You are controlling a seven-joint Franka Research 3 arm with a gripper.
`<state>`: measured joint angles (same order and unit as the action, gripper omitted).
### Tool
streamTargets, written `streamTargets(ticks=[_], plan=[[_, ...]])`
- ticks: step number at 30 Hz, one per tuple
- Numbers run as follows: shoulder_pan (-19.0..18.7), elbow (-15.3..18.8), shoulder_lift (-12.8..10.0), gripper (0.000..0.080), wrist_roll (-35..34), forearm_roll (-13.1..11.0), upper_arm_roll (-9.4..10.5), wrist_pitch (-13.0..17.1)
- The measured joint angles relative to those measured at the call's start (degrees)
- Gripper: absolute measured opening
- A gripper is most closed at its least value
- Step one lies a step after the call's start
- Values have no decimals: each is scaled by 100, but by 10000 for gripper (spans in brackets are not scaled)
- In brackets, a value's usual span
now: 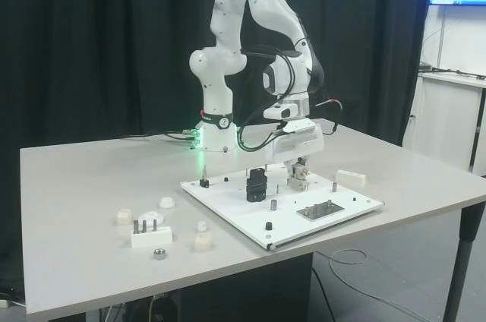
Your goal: Insert waterproof.
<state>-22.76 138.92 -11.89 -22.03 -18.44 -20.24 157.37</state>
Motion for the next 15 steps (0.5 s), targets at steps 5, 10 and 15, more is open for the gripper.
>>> streamTargets(ticks=[5,10,15], plan=[[0,-1,1,314,0,-34,-1,-6],[1,-1,4,314,0,-115,-5,-19],[1,-4,-9,314,0,-188,-6,-44]])
